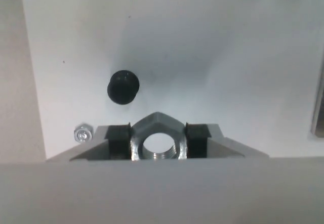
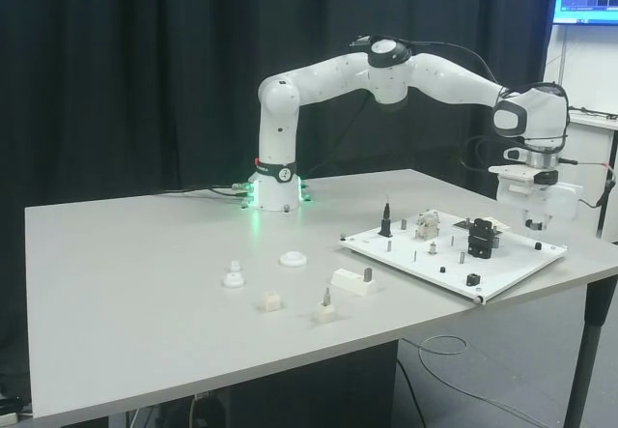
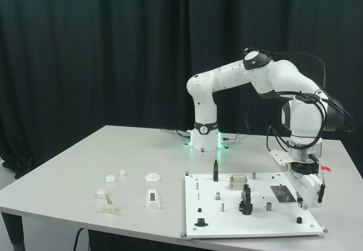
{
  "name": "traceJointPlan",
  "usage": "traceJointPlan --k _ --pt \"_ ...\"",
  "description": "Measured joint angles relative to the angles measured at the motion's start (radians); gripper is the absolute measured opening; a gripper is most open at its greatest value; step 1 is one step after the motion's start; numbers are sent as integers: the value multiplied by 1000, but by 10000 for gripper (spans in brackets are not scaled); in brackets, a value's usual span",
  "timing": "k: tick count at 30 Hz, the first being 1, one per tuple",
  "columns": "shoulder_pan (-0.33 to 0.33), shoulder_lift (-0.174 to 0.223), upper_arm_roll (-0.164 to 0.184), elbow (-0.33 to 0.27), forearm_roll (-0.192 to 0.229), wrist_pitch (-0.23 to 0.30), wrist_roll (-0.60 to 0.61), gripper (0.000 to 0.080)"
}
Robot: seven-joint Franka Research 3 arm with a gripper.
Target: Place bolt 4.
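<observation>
In the wrist view my gripper [image 1: 158,142] is shut on a grey six-sided metal part [image 1: 157,124] with a round threaded bore, the bolt 4 piece, pinched between the two black pads [image 1: 117,138]. It hangs a little above the white assembly board [image 1: 212,42]. A black round-headed peg [image 1: 123,86] stands on the board just beyond the held part. Both room views show the gripper [image 2: 534,223] [image 3: 319,197] hovering over the board's outer end [image 2: 512,269] [image 3: 255,228], near that black peg [image 2: 538,246] [image 3: 299,220].
A small grey hex screw [image 1: 82,133] marks the board's corner. Black upright fixtures [image 3: 245,199] [image 2: 480,240], several pegs and a grey metal plate [image 3: 282,193] occupy the board. White loose parts [image 2: 293,258] [image 2: 351,281] [image 3: 152,199] lie on the grey table [image 2: 135,283].
</observation>
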Motion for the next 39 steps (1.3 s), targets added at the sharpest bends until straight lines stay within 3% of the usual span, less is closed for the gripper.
traceJointPlan --k 18,25,39 --pt "4 0 -27 0 -20 -20 -54 225" --pt "3 0 -55 0 -57 -40 -150 225" --pt "-20 0 -134 -1 -165 -143 -381 225"
